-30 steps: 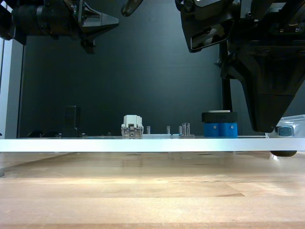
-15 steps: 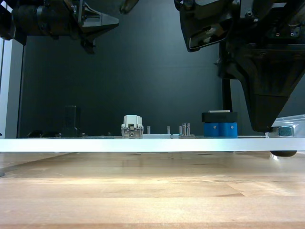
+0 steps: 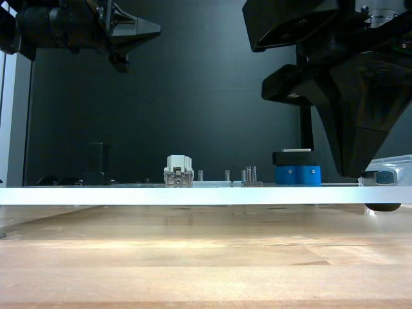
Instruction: Unfasten the M12 nut and place it in the container
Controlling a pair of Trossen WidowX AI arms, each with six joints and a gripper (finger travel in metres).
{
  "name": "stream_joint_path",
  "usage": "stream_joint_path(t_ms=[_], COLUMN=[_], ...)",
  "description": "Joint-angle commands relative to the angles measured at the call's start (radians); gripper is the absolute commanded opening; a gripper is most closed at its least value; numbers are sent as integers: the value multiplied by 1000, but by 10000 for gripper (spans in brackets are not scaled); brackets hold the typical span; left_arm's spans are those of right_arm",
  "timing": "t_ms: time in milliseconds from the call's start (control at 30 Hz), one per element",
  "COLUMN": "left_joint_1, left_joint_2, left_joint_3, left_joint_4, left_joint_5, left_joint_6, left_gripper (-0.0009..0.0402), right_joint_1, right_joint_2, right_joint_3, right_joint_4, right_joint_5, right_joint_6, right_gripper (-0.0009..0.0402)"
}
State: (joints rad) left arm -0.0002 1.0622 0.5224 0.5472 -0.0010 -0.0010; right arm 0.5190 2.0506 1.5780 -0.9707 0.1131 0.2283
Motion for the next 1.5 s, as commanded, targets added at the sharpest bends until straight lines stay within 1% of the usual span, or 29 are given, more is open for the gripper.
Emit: stream_joint_path(t_ms=[33,267,400,1033,1133,1333,1400,1500], left_joint_1=[0,0,0,0,0,0,0,0], left_joint_2=[0,0,0,0,0,0,0,0], left_joint_3=[0,0,0,0,0,0,0,0], left_joint_4=[0,0,0,0,0,0,0,0], left_joint_5=[0,0,0,0,0,0,0,0], left_joint_6=[0,0,0,0,0,0,0,0], left_gripper=[0,0,0,0,0,0,0,0], right_joint_1=[0,0,-1,-2,-3,-8,-8,-9], right_joint_2=[1,1,1,-1,-16,-67,-83,-105], right_joint_3=[0,0,0,0,1,1,1,1], right_joint_4=[3,4,4,8,4,-27,-45,-69], right_joint_5=[0,0,0,0,-1,-5,-23,-95], right_joint_6=[-79,-281,-348,-360,-267,116,209,308], right_gripper=[2,2,2,2,2,2,2,2])
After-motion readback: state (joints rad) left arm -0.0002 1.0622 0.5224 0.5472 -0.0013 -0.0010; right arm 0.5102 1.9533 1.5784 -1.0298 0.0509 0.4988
